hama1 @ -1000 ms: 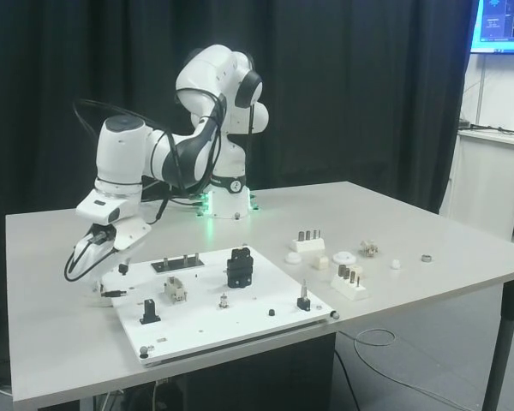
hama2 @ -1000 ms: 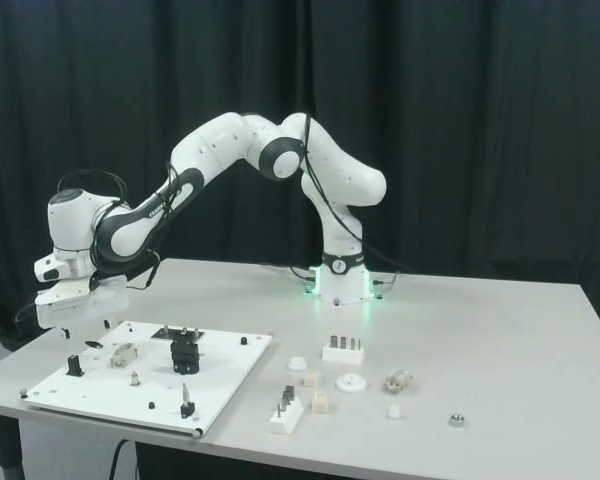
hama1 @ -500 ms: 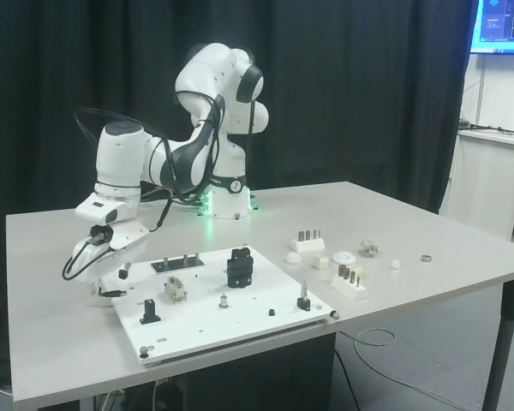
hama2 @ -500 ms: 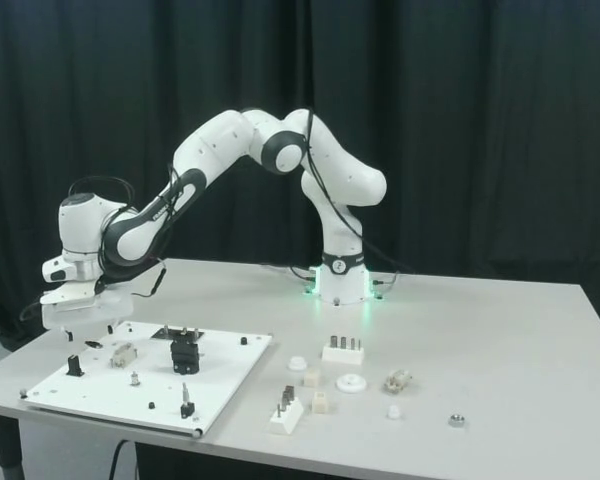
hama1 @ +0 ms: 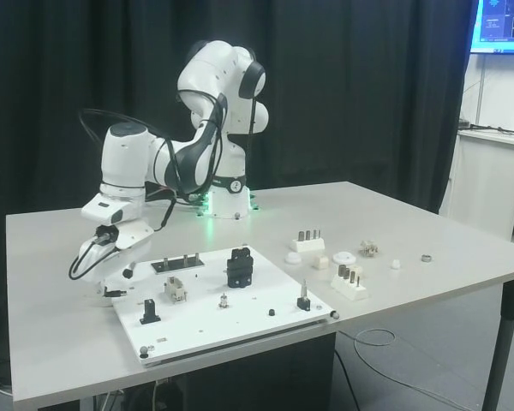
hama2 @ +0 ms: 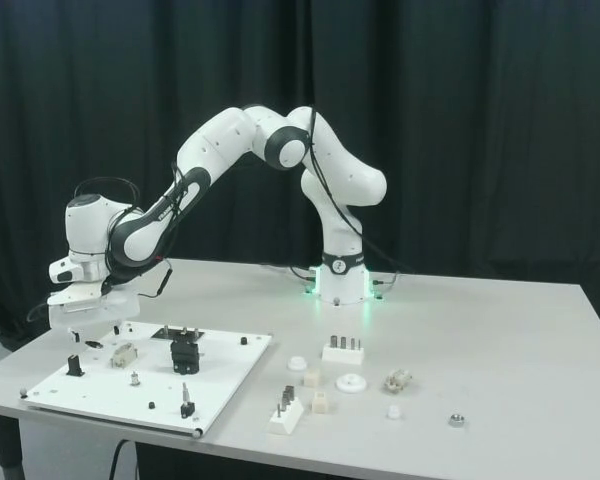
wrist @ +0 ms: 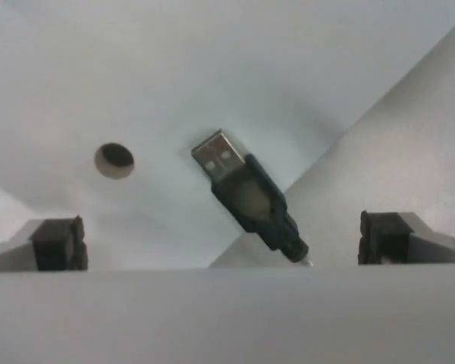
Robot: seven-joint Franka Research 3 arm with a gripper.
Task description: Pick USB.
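Over the last second the white arm has sunk lower over the near-left corner of the white assembly board (hama1: 240,330), bringing the two-fingered gripper (wrist: 221,241) down close to the surface; in the second room view the gripper (hama2: 92,327) now hangs just above that corner of the board (hama2: 220,395). The fingers stand wide apart and hold nothing: in the wrist view the black fingertips (wrist: 58,243) sit on either side of the black USB plug with its bare metal connector (wrist: 246,193), well clear of it. The plug lies flat at the board's edge, its metal end over the white board near a small round hole (wrist: 114,159) and its black body reaching across the edge toward the grey table (hama1: 394,223). It lies roughly midway between the fingers but on a slant, not square to the line along which they would close. That slant seems the main risk: closing could catch the body corner to corner, twisting or squeezing it out of the grip. Since it lies low and flat, stopping short could let the pads skim over it, while going too deep could drive the tips into the board.
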